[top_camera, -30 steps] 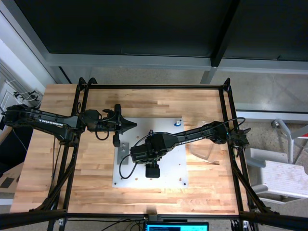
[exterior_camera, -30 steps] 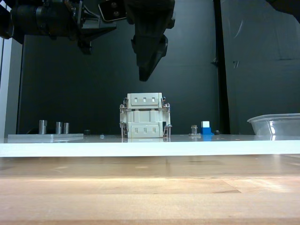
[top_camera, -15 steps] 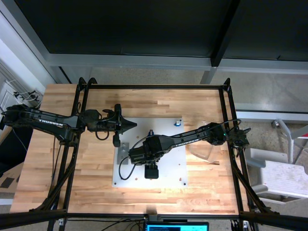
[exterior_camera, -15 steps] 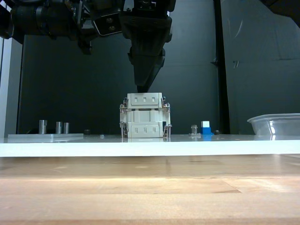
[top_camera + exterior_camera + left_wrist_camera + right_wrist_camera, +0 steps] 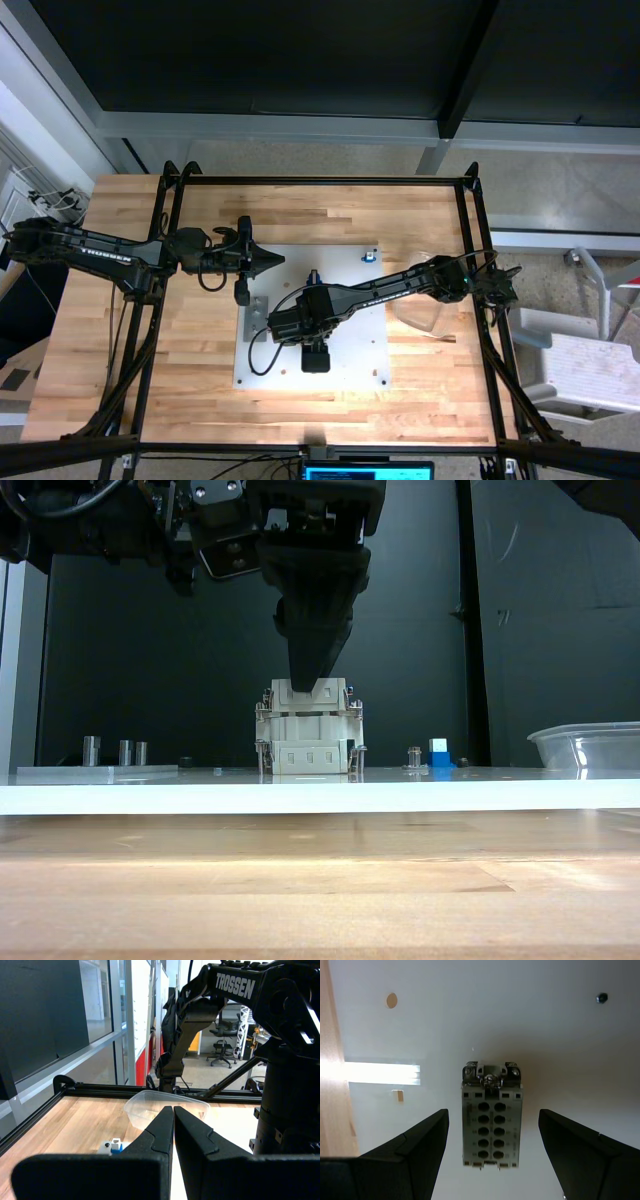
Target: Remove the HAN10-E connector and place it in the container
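Seemingly untouched, HAN10-E connector (image 5: 491,1125) sits between right gripper's (image 5: 314,684) spread fingers (image 5: 426,1136); left gripper (image 5: 173,1110) clenched over board (image 5: 362,342).

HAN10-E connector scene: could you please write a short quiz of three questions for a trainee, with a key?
1. True or false: the right gripper, above the HAN10-E connector, has open fingers on both its sides.
2. The left gripper, parked over the board's far left corner, is: A open; B shut; C holding the connector.
3. Is the connector in the container yet?
Key: 1 true; 2 B; 3 no.
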### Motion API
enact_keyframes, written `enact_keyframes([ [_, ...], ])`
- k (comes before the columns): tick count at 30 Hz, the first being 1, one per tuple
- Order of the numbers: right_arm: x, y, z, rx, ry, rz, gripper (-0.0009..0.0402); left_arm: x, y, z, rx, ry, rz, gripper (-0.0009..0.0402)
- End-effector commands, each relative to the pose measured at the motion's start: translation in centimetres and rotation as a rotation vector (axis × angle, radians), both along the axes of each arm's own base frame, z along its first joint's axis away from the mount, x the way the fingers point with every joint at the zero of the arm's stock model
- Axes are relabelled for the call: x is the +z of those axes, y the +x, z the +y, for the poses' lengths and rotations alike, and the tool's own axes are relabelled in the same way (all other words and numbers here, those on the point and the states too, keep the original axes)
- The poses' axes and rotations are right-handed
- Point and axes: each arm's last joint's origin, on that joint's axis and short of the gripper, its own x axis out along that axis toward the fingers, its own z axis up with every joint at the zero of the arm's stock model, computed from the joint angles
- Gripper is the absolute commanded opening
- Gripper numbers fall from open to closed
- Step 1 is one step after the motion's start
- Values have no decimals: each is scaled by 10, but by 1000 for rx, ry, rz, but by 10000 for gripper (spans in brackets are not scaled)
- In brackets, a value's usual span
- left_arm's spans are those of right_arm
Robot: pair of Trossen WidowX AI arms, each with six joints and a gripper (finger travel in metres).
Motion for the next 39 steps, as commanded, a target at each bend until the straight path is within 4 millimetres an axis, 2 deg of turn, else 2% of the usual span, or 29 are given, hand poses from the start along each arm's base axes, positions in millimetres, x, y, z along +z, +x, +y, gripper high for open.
enact_keyframes([
  [1, -1, 0, 0, 2, -1, 1, 251, 0, 0, 0, 0, 0, -1, 0],
  [16, -8, 1, 0, 8, -1, -5, 247, 0, 0, 0, 0, 0, -1, 0],
  [39, -7, 0, 2, 28, -2, -5, 90, 0, 0, 0, 0, 0, -1, 0],
])
